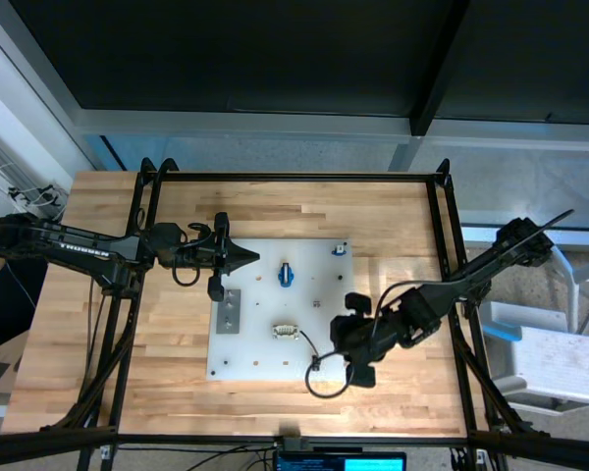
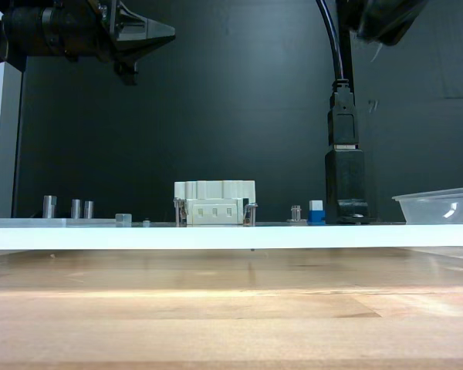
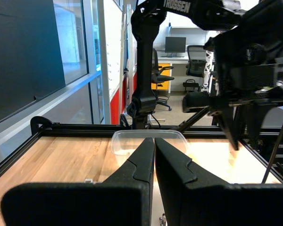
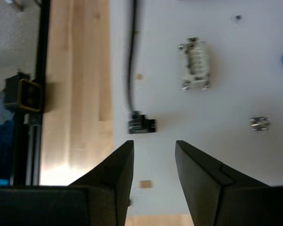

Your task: Remove the USB connector from the USB hub and place in the container

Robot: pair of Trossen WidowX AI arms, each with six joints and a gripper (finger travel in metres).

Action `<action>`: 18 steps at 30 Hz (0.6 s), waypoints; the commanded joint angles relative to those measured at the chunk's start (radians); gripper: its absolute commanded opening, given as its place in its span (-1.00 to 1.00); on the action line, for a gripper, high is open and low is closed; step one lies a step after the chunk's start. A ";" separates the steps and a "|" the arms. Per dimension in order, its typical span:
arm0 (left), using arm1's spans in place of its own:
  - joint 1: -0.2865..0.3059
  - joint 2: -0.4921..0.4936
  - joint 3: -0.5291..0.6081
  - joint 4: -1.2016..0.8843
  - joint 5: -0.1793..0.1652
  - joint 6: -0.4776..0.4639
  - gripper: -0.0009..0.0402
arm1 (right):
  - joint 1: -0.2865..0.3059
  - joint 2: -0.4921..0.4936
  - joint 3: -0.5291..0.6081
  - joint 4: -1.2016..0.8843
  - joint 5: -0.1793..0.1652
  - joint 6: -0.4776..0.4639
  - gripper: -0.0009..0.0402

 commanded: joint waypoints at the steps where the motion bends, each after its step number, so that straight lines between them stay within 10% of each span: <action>1: 0.000 0.000 0.000 0.000 0.000 0.000 -0.95 | 0.003 0.031 0.013 0.002 0.002 0.023 -0.32; 18: 0.000 0.000 0.000 0.000 0.000 0.000 -0.95 | 0.026 0.166 0.084 0.010 0.049 0.051 -0.13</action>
